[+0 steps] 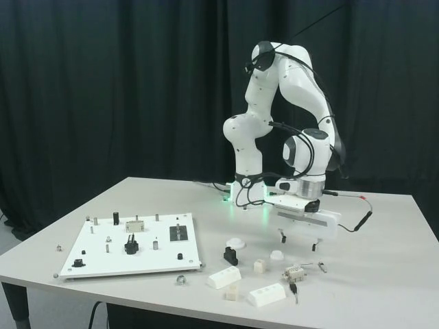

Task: Remove round peg 2.

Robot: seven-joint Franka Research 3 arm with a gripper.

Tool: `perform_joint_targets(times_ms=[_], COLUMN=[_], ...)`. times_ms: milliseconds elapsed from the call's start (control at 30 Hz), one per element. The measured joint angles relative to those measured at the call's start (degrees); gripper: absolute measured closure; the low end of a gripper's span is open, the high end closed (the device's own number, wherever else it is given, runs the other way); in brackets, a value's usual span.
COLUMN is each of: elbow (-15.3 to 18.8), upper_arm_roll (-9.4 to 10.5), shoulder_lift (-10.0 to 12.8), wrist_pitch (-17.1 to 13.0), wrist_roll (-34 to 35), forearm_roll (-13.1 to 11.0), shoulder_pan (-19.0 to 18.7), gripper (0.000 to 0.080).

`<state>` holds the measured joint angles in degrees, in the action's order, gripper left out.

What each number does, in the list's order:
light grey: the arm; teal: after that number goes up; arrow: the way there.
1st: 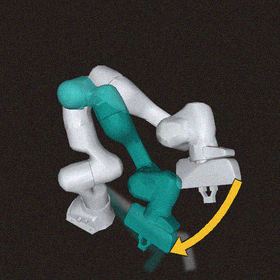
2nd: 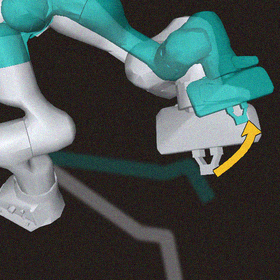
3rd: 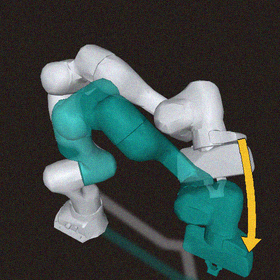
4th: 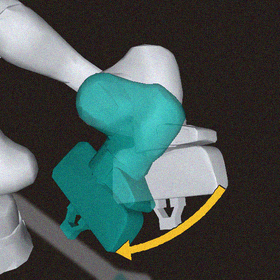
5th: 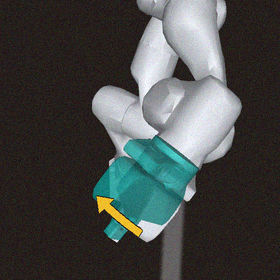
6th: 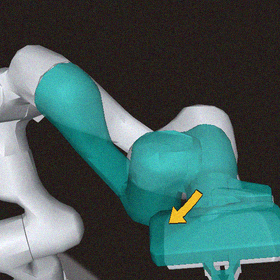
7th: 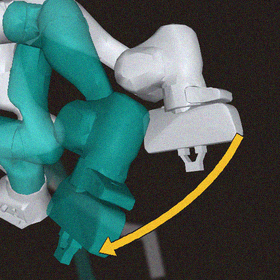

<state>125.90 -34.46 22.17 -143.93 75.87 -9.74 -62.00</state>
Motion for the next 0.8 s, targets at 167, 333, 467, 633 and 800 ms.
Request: perform_joint_targets(times_ms=[167, 333, 467, 633, 800], elbow=[-0.7, -1.2, -1.4, -1.3, -1.3], upper_arm_roll=[-1.18, -1.60, -1.51, -0.76, 1.59], shoulder_lift=[-0.4, -1.2, -2.3, -3.9, -5.6], wrist_pitch=[2.5, 5.2, 7.5, 9.7, 11.6], wrist_roll=[0.0, 0.0, 0.0, 0.0, -0.2], forearm_roll=[3.3, 7.4, 11.2, 15.5, 19.8], shoulder_pan=[1.1, 3.1, 5.3, 8.8, 13.9], gripper=[0.0003, 0.0003, 0.0003, 0.0003, 0.0003])
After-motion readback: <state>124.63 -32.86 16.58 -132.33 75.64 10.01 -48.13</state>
